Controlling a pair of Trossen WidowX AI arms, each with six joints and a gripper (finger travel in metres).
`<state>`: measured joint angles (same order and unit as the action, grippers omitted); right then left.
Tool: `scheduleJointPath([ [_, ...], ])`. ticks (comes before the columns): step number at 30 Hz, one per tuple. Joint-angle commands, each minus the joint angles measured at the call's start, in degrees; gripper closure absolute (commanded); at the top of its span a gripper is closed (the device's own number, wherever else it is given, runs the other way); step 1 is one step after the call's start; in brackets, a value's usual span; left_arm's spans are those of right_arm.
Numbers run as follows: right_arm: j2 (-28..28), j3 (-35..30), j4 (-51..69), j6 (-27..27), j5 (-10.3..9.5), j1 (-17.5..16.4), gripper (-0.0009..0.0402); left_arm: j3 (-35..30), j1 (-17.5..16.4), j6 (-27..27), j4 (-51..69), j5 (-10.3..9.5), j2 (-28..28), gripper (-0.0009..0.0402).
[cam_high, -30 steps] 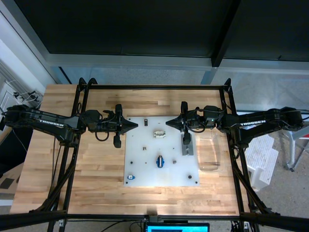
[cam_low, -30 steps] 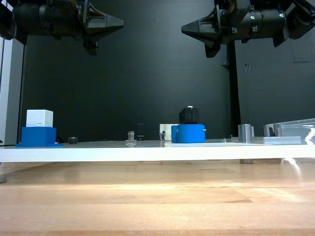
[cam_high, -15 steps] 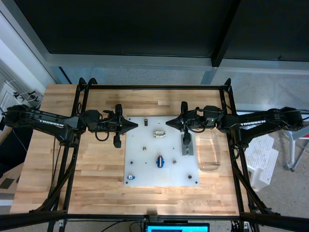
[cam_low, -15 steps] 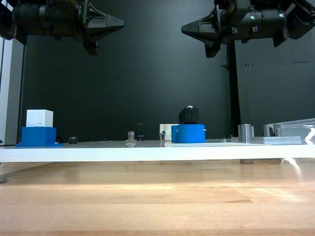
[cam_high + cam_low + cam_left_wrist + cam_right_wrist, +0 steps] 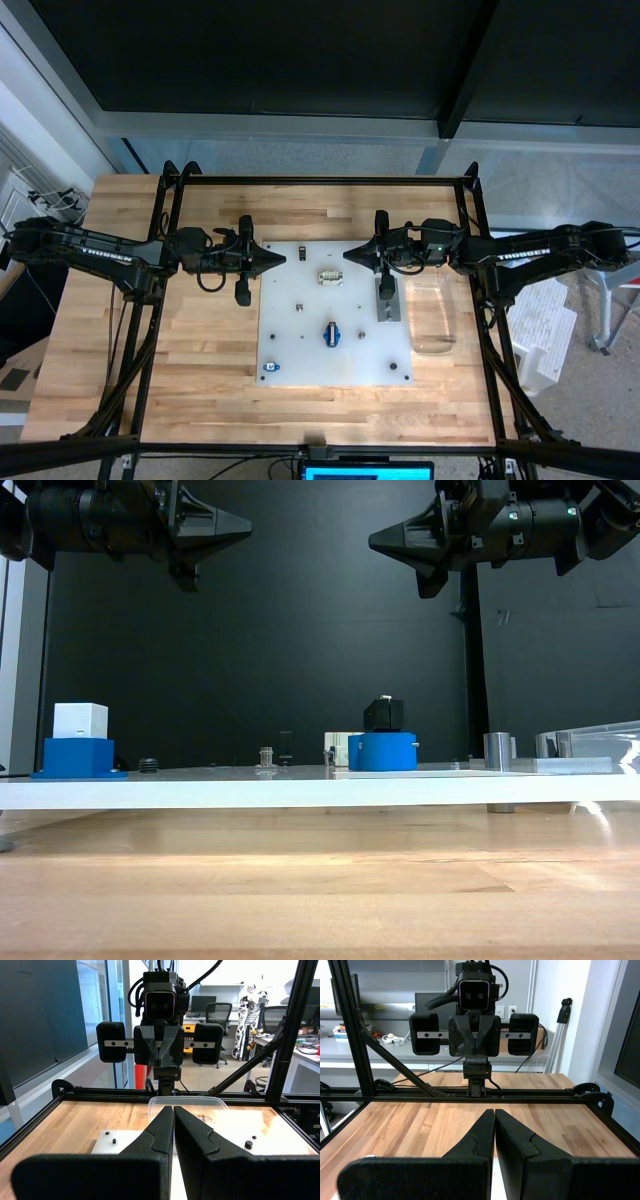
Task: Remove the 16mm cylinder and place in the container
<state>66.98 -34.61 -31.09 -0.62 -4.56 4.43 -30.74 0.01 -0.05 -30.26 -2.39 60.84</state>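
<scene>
The 16mm cylinder [image 5: 360,336] [image 5: 497,751] is a short silvery peg standing on the white board [image 5: 300,350], just right of the blue upright part [image 5: 331,334] [image 5: 386,750]. The clear container [image 5: 432,315] [image 5: 187,1103] lies on the wood off the board's right edge. My left gripper [image 5: 283,258] [image 5: 248,523] [image 5: 173,1110] hovers shut and empty over the board's far left edge. My right gripper [image 5: 347,255] [image 5: 372,538] [image 5: 494,1112] faces it from the right, shut and empty. Both are high above the board and far from the cylinder.
A flat grey metal block [image 5: 388,300] lies between cylinder and container. A thin small peg [image 5: 298,307] [image 5: 266,755], a white connector [image 5: 328,277] and a blue-and-white block [image 5: 270,367] [image 5: 78,742] also sit on the board. A black frame [image 5: 320,181] surrounds the table.
</scene>
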Motion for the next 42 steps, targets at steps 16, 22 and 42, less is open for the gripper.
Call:
scheduleJointPath([
  [16,0.0,-13.07,42.8,-2.38,3.78,-8.37,0.0393,-0.02,0.0,0.0,0.0,0.0,0.02,0.0393],
  [22,1.11,-17.59,54.49,-4.11,6.54,-11.98,0.0393,-0.02,0.0,0.0,0.0,0.0,0.02,0.0393],
  [42,18.84,-36.13,80.0,-7.02,8.04,-20.96,0.0335,-0.02,0.0,0.0,-0.02,0.0,0.02,0.0393],
])
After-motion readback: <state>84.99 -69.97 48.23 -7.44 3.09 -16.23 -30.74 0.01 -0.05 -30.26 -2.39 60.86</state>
